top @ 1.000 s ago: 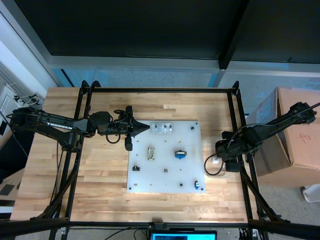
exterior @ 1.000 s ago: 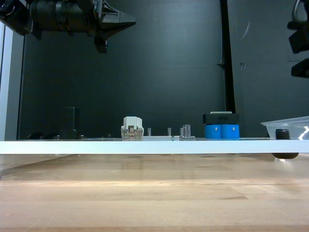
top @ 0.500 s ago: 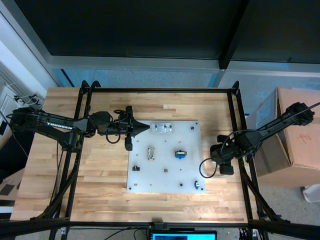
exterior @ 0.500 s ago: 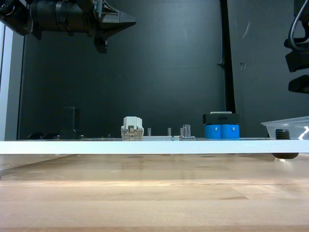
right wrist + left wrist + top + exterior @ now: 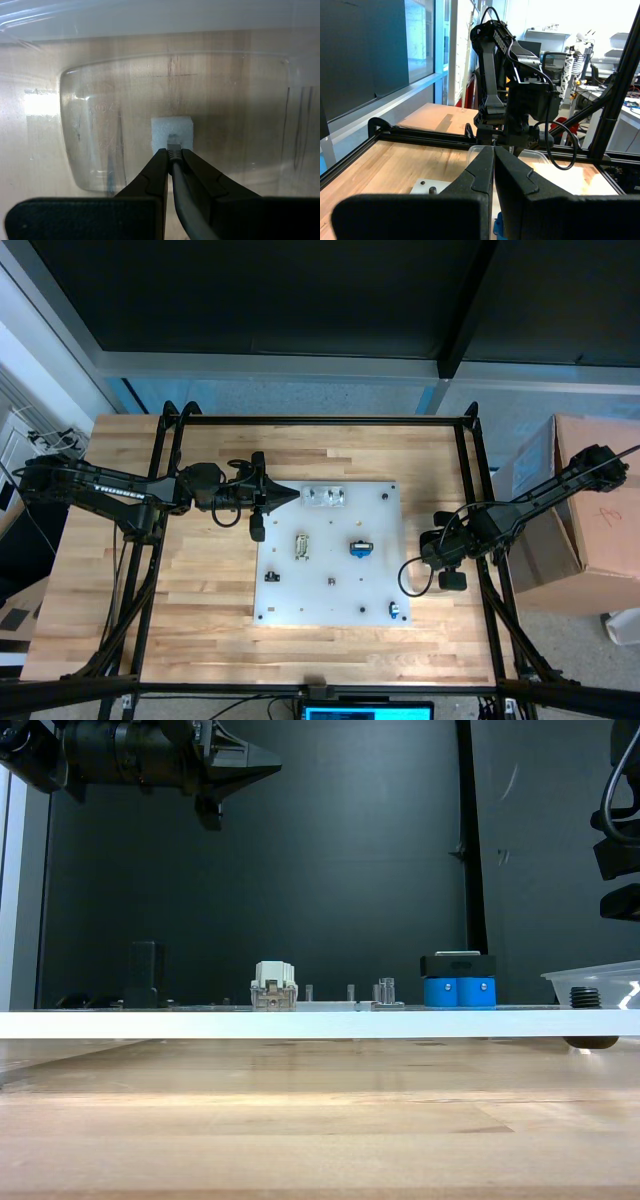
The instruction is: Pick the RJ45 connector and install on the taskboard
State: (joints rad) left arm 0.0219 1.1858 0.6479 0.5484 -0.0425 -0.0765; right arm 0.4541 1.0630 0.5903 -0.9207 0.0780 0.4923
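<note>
Gripping the connector (image 5: pixel 172 134) above the tray (image 5: pixel 67 125), your right gripper (image 5: pixel 172 150) looked due to carry it to the board (image 5: pixel 330 610); your left gripper (image 5: pixel 292 497) hung closed, empty, over the board.

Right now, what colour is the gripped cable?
The cable is black, clearest in the right wrist view; right gripper over the tray, left gripper above the board.

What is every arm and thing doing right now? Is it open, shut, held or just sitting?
left gripper: shut, empty, high over the taskboard's left edge.
right gripper: shut on the RJ45 connector, over the clear tray.
RJ45 connector: held at the fingertips, clear of its seat, cable trailing back.
clear tray: sitting on the table, right of the taskboard.
foam block: lying in the tray.
taskboard: lying flat.
</note>
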